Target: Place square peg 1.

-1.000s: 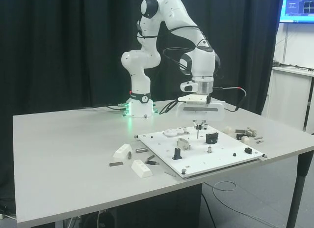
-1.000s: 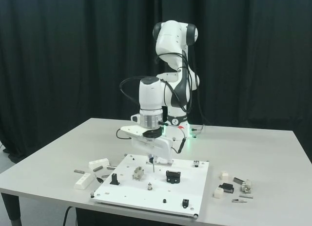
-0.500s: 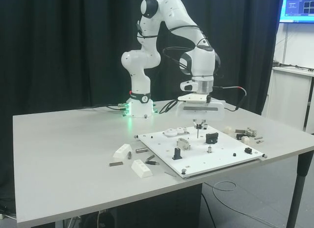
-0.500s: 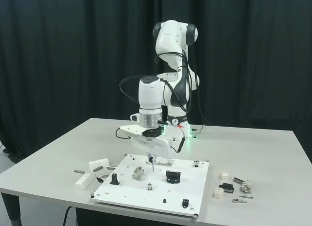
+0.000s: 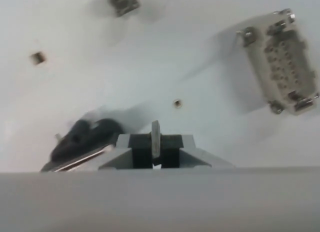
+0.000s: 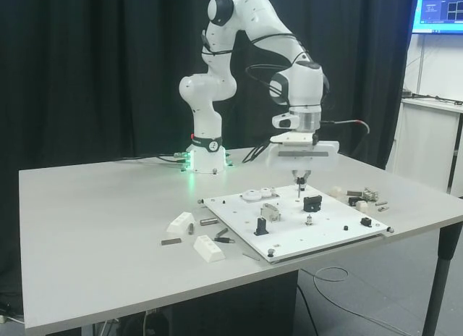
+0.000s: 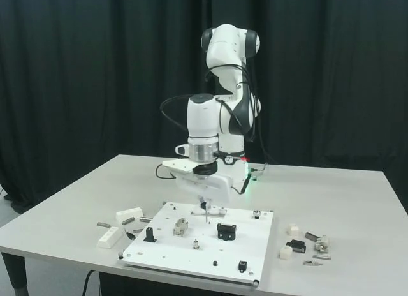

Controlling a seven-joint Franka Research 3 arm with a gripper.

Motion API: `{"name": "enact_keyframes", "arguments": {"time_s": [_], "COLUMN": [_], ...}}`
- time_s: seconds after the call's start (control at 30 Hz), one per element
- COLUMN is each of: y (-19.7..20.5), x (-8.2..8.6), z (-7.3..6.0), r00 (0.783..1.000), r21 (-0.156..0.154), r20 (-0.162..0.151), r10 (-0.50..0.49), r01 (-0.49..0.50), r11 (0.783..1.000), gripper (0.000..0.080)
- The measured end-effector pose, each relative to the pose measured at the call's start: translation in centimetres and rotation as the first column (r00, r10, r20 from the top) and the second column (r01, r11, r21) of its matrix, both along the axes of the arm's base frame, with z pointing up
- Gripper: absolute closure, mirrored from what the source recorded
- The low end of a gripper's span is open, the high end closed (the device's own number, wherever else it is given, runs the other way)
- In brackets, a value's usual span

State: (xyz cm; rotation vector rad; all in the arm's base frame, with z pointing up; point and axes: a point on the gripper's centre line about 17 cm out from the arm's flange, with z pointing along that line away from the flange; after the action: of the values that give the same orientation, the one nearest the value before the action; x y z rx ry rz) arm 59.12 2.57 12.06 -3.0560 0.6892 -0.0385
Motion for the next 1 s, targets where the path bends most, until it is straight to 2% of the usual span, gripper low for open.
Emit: {"name": "enact_keyframes", "arguments": {"time_s": [0.43,1.0], "y": [5.8,15.3], "x": [-0.2,-1.9], "z": [2.1,2.1], "r00": [0.999,0.996], "r21": [0.013,0.017], "r20": [0.009,0.015], "r10": [0.050,0.085], "r01": [-0.051,-0.085], "r11": [0.999,0.996], "gripper": [0.0772,0.0772]}}
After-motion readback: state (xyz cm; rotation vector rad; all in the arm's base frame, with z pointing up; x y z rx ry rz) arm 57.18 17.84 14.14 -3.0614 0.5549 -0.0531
